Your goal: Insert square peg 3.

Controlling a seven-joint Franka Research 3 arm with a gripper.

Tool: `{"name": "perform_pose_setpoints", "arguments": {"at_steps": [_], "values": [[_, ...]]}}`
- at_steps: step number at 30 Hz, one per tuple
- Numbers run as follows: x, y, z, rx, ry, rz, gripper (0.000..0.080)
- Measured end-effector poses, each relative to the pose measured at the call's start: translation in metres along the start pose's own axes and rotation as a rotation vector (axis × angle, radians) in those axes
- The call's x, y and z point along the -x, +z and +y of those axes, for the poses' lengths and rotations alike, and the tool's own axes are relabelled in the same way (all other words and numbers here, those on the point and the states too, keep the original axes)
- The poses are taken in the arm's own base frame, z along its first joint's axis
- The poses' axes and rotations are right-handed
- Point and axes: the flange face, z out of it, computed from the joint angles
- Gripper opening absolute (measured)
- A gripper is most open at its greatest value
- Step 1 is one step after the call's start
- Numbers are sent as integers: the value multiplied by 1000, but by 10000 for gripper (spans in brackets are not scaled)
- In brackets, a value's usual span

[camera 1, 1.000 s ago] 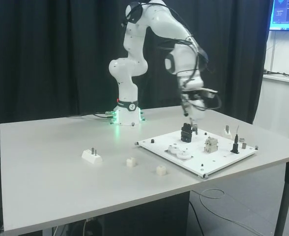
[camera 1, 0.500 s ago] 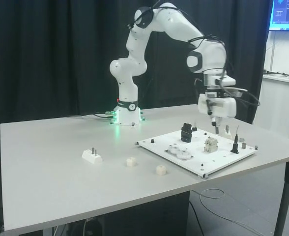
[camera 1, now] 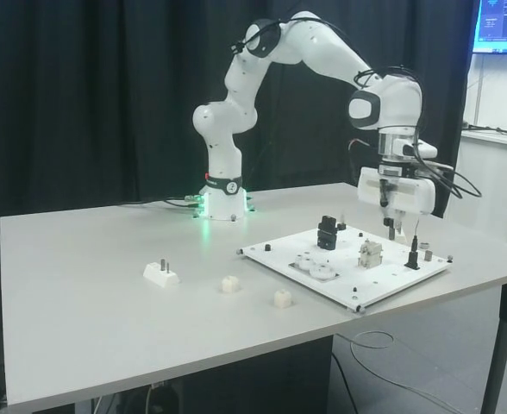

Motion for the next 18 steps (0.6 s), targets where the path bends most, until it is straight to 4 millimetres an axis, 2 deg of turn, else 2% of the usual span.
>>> {"name": "perform_pose_setpoints", "arguments": {"at_steps": [18], "values": [[-17,38,1,-1,-43,-37,115]]}}
